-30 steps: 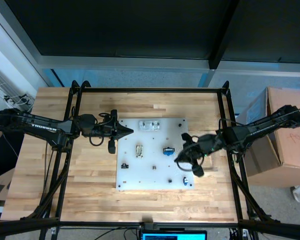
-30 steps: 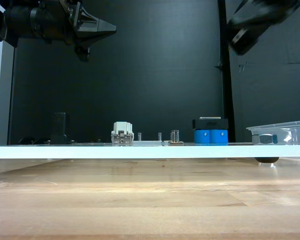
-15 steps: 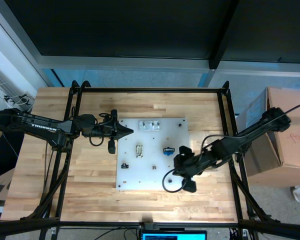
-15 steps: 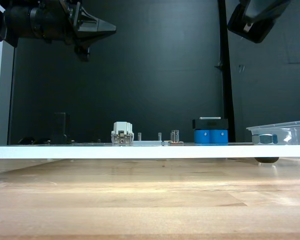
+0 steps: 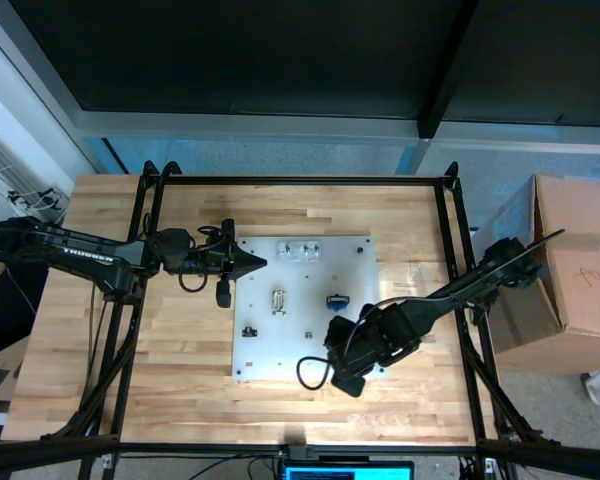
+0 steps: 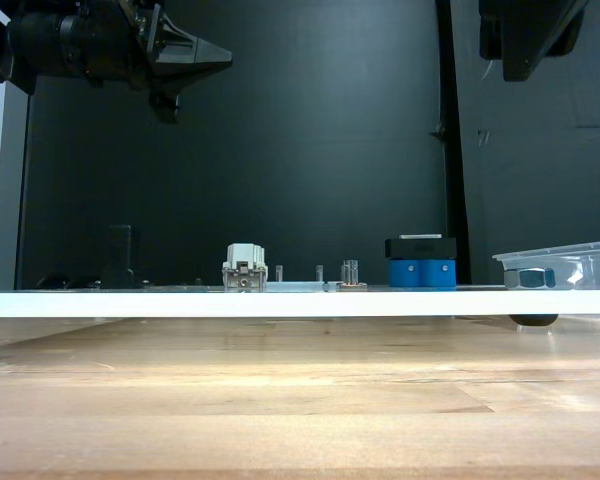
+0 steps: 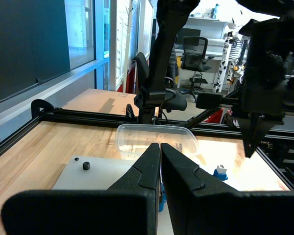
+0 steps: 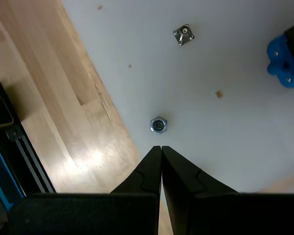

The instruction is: Unfasten the M12 nut and place it in the container

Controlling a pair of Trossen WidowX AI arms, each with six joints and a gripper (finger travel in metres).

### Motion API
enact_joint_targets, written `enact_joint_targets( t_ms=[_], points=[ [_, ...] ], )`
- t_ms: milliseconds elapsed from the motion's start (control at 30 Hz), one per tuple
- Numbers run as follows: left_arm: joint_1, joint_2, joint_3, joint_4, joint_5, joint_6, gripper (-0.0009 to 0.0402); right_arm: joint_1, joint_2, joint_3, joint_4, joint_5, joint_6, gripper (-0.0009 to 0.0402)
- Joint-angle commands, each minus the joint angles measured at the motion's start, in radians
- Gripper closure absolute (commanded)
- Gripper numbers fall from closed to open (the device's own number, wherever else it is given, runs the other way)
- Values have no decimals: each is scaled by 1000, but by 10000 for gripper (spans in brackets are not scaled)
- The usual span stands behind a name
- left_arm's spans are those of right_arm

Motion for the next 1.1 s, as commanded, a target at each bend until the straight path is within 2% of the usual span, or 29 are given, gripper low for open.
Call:
enact_joint_targets(
  t_ms=[33,133,533,667,800,1100],
  points=[
    [0,0,0,0,0,0,393,0,35,32,-10,-37,15,385],
    [0,0,0,0,0,0,393,-1,49,40,-31,-68,34,361],
    [0,0,1,0,0,0,393,-5,131,48,-46,-81,37,210],
    [0,0,0,0,0,0,393,-8,164,48,-40,-89,40,174],
    [0,0,0,0,0,0,393,-14,197,48,-23,-89,40,159],
    [0,0,0,0,0,0,393,-26,259,48,-6,-84,26,157]
  ],
)
